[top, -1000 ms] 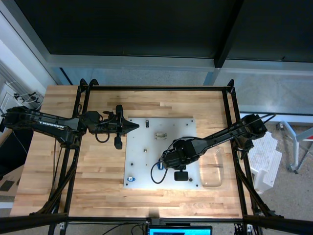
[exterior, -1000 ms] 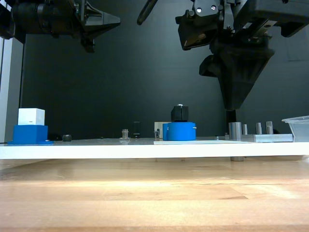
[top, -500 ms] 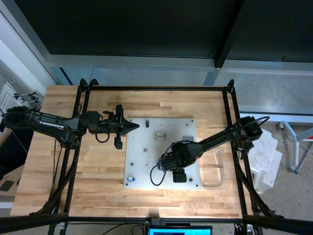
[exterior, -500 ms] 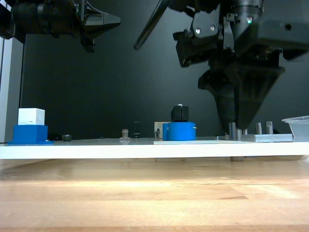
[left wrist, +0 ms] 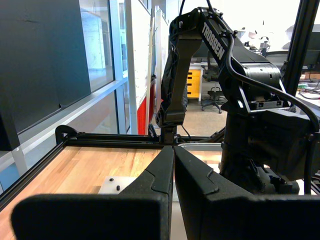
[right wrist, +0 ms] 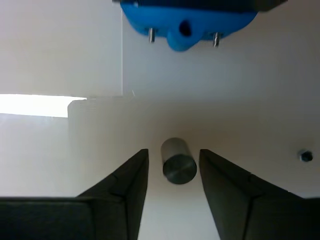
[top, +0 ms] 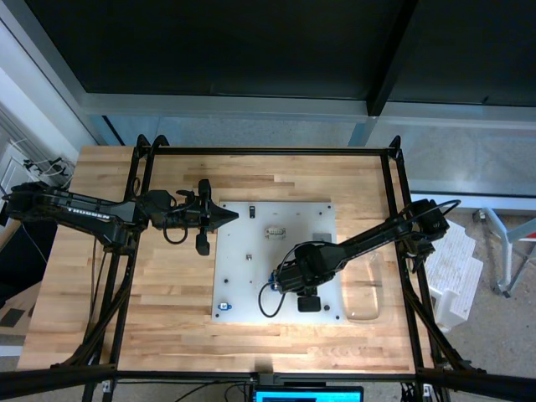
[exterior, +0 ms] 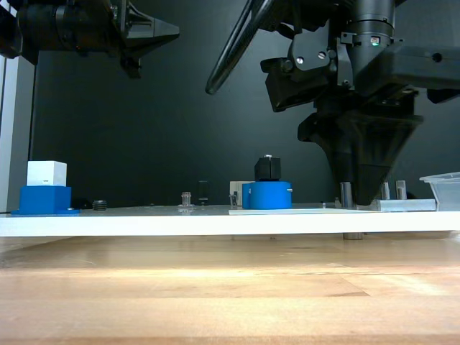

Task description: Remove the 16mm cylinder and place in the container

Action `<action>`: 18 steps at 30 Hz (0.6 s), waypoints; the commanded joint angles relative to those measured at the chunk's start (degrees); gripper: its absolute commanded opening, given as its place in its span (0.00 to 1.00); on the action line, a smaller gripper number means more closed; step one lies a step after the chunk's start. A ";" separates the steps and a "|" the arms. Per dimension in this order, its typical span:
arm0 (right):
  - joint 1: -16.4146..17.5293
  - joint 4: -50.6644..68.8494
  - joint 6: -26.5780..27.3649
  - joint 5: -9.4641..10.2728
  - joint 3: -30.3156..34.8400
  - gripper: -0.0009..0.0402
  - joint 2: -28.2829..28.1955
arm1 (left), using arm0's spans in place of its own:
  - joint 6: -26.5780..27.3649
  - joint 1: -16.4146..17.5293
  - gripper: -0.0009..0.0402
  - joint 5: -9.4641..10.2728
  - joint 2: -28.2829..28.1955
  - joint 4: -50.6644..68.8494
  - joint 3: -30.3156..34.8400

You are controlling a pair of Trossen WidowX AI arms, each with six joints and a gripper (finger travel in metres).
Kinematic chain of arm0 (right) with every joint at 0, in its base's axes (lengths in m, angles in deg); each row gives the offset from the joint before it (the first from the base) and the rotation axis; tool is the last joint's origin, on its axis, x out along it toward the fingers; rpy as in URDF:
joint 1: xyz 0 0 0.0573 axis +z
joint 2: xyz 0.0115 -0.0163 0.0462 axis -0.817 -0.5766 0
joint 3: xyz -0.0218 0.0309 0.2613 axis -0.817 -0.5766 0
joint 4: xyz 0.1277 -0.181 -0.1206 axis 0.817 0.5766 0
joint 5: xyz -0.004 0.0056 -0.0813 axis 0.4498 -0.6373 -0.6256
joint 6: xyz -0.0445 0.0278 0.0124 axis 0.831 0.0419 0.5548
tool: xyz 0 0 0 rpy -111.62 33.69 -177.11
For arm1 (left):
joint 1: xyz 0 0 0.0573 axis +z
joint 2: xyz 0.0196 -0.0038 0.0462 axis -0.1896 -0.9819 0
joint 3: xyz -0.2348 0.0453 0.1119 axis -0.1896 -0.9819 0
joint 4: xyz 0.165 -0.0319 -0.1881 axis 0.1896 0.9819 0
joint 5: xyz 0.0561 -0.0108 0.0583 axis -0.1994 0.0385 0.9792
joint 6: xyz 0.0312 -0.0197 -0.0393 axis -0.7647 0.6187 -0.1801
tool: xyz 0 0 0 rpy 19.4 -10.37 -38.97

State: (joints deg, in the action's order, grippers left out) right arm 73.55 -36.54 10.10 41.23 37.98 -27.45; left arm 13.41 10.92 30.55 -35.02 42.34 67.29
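Upright, cylinder within right tool; left aloft.

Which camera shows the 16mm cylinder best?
Right wrist view: the 16mm cylinder stands inside the open right tool. Low view shows a sliver; in the high view the right arm hides it; left wrist view lacks it. Left tool hangs shut left of the board.

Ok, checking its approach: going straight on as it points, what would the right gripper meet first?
Probably the board: the right gripper's open fingers straddle the cylinder, though depth is unclear. The left gripper hangs shut by the board's left edge.
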 commanded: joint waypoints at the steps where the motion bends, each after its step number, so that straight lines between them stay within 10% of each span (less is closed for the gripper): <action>1: 0.00 -0.09 -0.02 0.00 0.04 0.27 0.26 | 0.00 0.00 0.02 0.00 0.00 -0.04 0.00; 18: 0.00 0.39 -0.04 0.04 0.04 0.04 3.04 | 0.00 0.02 0.02 0.00 0.00 -0.02 0.00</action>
State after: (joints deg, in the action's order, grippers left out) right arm 73.53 -36.32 10.10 41.23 37.93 -24.98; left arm 13.41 10.92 30.55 -35.02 42.34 67.29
